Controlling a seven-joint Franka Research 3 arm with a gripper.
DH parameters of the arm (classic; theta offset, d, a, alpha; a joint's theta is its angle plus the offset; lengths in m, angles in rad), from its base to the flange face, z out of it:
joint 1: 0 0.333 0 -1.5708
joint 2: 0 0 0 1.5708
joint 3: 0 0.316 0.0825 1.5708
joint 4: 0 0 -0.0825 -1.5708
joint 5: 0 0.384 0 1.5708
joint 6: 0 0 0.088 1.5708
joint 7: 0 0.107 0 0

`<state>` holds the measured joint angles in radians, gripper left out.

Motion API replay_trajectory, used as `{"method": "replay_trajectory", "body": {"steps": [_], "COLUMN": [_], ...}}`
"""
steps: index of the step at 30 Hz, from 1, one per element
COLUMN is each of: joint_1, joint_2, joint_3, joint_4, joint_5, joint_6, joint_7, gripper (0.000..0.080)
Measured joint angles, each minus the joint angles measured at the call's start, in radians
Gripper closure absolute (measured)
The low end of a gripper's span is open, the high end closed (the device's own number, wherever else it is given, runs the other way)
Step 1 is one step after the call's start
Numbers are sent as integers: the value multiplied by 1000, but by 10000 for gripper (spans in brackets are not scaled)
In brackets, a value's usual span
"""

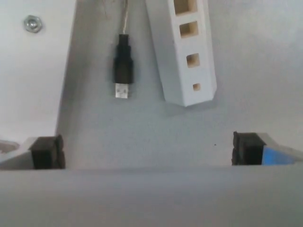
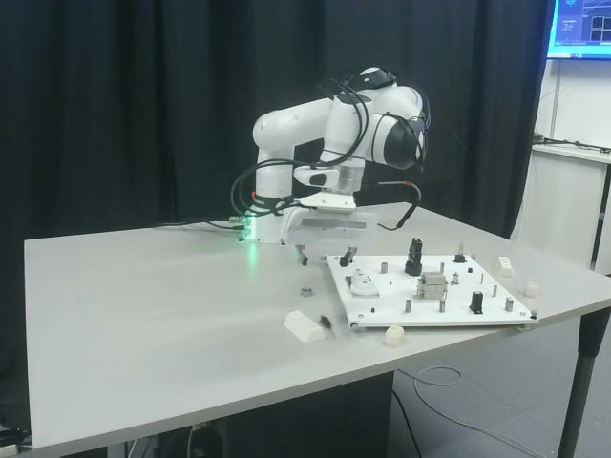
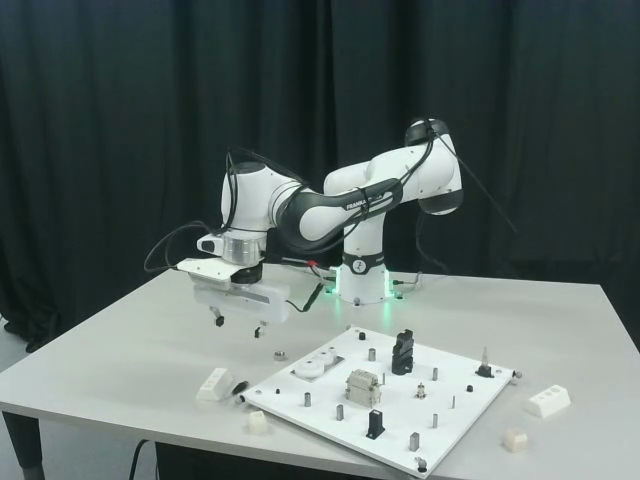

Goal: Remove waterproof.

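The gripper (image 2: 325, 256) hovers just beside the white board (image 2: 430, 315) with its 2 fingers spread wide and empty, while the black upright fitting (image 2: 414, 256), judged the waterproof connector, stands on that board, probably light and rigid, best pinched across its flanks.

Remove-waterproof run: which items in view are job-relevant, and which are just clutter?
Job:
gripper, jaws open
white board with mounted parts; I cannot tell which one is the waterproof part

Lying about on the table:
USB plug
white block with holes
nut
small white blocks beside the board
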<state>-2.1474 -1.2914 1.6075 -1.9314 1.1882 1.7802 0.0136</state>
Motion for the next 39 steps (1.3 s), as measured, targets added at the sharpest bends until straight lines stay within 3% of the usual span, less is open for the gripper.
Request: {"method": "replay_trajectory", "body": {"steps": [2, 3, 21, 30, 39], "joint_1": [0, 0, -1, 5, 26], "joint_2": [0, 0, 0, 2, 14], "joint_3": [0, 0, 0, -3, -7], "joint_4": [-1, -1, -2, 0, 39], "joint_5": [0, 0, 6, 59, 133], "joint_6": [1, 2, 9, 6, -45], "joint_7": [-2, -3, -1, 95, 273], "gripper": [53, 13, 3, 3, 3]}}
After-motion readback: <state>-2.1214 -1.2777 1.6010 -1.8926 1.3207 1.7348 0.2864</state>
